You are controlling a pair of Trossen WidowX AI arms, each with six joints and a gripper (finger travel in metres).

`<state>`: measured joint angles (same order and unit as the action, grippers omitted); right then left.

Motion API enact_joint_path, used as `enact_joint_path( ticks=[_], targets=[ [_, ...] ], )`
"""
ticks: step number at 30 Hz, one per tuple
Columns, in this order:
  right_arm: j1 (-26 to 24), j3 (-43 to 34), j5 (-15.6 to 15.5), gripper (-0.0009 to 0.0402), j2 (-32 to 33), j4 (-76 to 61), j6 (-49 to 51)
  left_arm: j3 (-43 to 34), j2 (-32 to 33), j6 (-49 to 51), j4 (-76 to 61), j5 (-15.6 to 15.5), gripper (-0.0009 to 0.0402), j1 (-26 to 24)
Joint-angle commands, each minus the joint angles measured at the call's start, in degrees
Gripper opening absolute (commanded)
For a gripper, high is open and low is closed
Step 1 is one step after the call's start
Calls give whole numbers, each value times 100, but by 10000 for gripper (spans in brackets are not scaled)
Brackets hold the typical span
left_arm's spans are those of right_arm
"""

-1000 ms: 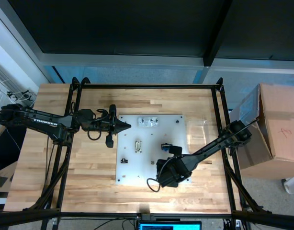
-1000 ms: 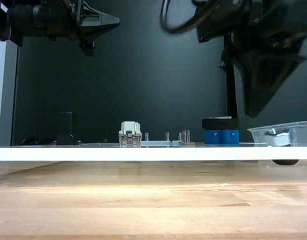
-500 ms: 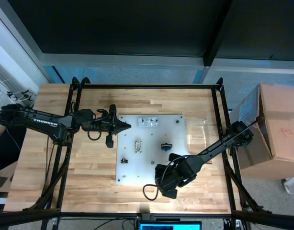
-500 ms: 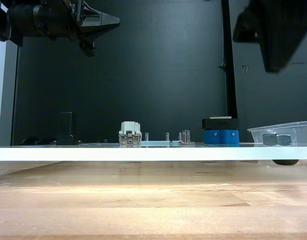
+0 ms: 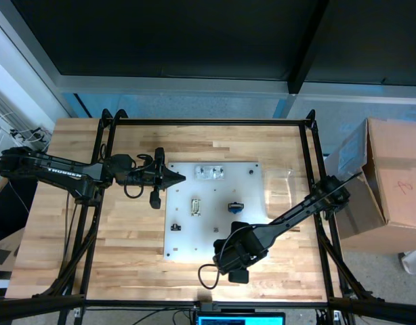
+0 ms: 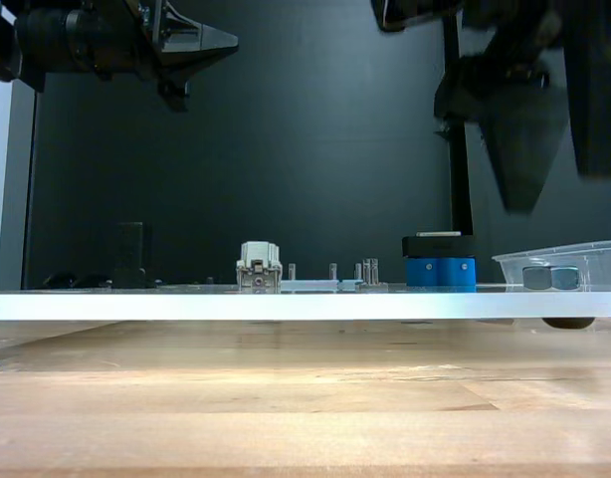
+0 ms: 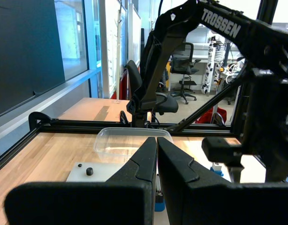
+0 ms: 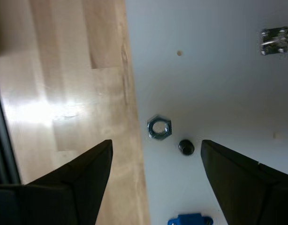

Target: Unfasten the M12 nut and place it in the container

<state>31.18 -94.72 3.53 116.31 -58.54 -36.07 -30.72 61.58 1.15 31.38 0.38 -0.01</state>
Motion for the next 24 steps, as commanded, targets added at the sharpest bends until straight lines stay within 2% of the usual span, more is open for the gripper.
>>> enact_joint_path(
  ticks=[1, 13, 24],
  targets=[
    [-17, 153, -13, 263, 48, 254, 68, 0, 2, -2, 2, 2, 0, 0],
    [-24, 728, -11, 193, 48, 855, 70, 0, 2, -2, -2, 2, 0, 0],
    [-31, 756, -13, 100, 42, 975, 107, 0, 2, -2, 0, 2, 0, 0]
  ],
)
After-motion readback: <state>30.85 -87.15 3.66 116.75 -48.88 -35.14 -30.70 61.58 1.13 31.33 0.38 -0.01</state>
